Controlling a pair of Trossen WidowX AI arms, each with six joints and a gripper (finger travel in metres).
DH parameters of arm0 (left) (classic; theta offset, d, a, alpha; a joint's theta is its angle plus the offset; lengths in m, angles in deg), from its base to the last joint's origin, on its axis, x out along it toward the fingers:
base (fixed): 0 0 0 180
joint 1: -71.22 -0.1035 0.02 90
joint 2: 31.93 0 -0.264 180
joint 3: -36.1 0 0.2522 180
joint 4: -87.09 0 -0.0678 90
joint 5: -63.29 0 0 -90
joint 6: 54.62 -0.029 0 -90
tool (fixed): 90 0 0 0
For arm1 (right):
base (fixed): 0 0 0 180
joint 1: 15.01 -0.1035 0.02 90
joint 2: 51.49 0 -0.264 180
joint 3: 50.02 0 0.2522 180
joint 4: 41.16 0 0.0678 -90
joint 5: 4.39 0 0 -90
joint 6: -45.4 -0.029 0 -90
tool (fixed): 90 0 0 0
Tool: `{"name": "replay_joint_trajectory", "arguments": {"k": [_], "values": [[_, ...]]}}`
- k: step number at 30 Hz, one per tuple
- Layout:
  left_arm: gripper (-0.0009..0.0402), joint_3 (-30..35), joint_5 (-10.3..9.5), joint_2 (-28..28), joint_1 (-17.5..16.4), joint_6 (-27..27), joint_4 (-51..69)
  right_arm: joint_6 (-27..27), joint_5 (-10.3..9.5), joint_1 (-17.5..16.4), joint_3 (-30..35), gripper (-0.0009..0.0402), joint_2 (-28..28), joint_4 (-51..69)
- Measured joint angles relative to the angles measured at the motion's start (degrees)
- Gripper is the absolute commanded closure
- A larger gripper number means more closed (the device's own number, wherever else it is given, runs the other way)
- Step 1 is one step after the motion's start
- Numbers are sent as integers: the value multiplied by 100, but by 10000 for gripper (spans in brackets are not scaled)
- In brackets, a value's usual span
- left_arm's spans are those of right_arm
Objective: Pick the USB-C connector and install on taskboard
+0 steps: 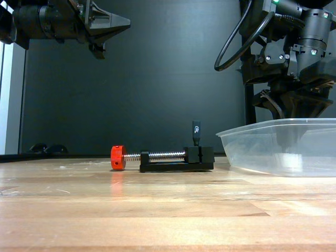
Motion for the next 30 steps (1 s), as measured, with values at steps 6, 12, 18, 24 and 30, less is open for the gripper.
{"name": "replay_joint_trajectory", "arguments": {"k": [6, 12, 18, 24, 30], "values": [[393, 0, 0, 0, 0, 2, 0, 2, -26, 0, 0, 365, -2, 2], [393, -2, 0, 0, 0, 2, 0, 2, -31, 0, 0, 391, -7, 2], [393, 0, 0, 2, 0, 0, 0, 2, -31, -2, 0, 394, -11, -9], [393, 0, 0, 2, 0, 2, 0, 4, -33, -2, 31, 394, -83, 48], [393, -2, -2, 2, 0, 0, 0, 22, -37, -2, 214, 393, -234, 365]]}}
